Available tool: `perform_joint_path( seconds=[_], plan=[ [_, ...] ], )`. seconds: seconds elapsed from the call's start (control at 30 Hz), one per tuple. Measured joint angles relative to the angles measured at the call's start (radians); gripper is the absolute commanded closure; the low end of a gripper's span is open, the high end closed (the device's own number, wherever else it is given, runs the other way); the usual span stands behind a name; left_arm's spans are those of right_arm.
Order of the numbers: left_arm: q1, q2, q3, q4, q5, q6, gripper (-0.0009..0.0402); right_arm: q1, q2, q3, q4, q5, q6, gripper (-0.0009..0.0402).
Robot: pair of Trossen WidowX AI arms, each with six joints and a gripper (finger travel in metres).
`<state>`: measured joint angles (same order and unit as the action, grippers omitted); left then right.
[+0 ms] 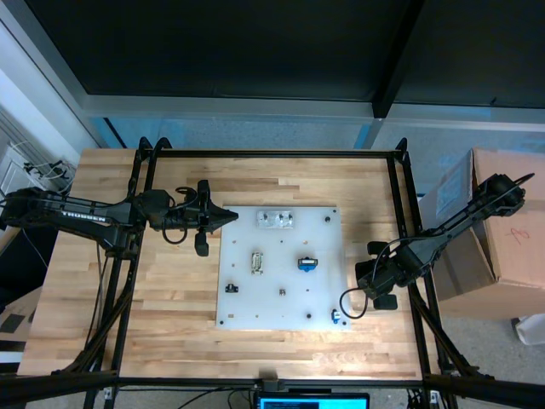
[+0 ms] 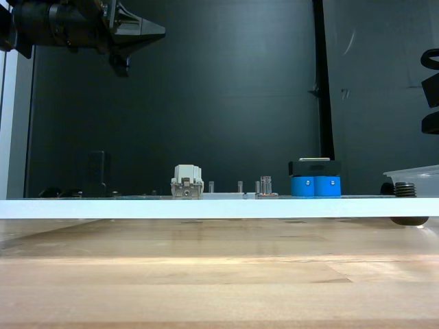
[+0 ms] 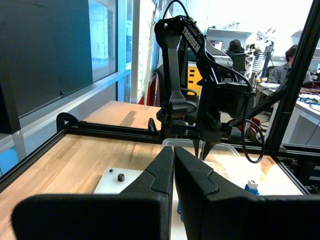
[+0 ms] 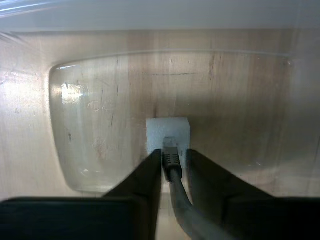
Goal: Pick the RJ45 connector and install on the taskboard
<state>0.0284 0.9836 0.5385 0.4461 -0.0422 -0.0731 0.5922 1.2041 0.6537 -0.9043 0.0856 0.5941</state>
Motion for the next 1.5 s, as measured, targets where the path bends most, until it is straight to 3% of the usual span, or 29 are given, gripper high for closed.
perform_joint_path(
  seconds=[0.4,0.9,1.5],
  plan=[
    [0.000,0.000,0.000,0.000,0.000,0.000,0.0393,0.004,-0.012,0.061,-0.046,-0.034,-0.008,0.0394],
    [0.000,0.000,0.000,0.000,0.000,0.000,0.0393,0.004,0.002,0.326,-0.216,-0.037,0.012,0.0393],
    [0.000,0.000,0.000,0.000,0.000,0.000,0.0393,0.008,0.333,0.732,-0.322,-0.034,0.002,0.0393]
  ],
)
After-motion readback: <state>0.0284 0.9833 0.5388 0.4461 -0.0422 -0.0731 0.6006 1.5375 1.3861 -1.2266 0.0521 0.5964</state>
